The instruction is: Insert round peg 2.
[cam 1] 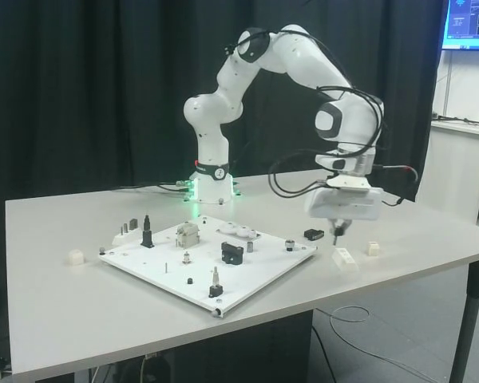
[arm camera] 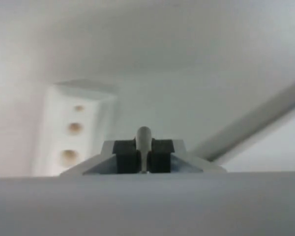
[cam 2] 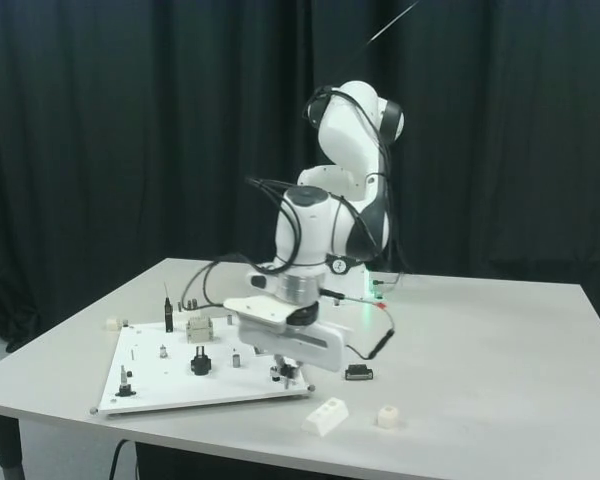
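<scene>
In the wrist view my gripper (arm camera: 143,156) is shut on a slim grey round peg (arm camera: 144,140), whose rounded tip sticks out between the black pads (arm camera: 125,155). Beside it on the table lies a white block (arm camera: 73,128) with three round holes in a row. The room views show the gripper (cam 1: 338,231) hanging just above the table, off the white board's (cam 1: 263,267) corner. It hovers a little to the side of that holed block (cam 1: 345,257). From the second room camera, the gripper (cam 2: 280,372) is at the board's (cam 2: 160,385) edge, with the block (cam 2: 325,415) nearer the table front.
The board carries several small fixtures and pegs. A small black part (cam 1: 314,234) lies on the table close to the gripper. A small white cube (cam 1: 373,248) sits beyond the holed block, and another white cube (cam 1: 77,257) lies at the board's far side.
</scene>
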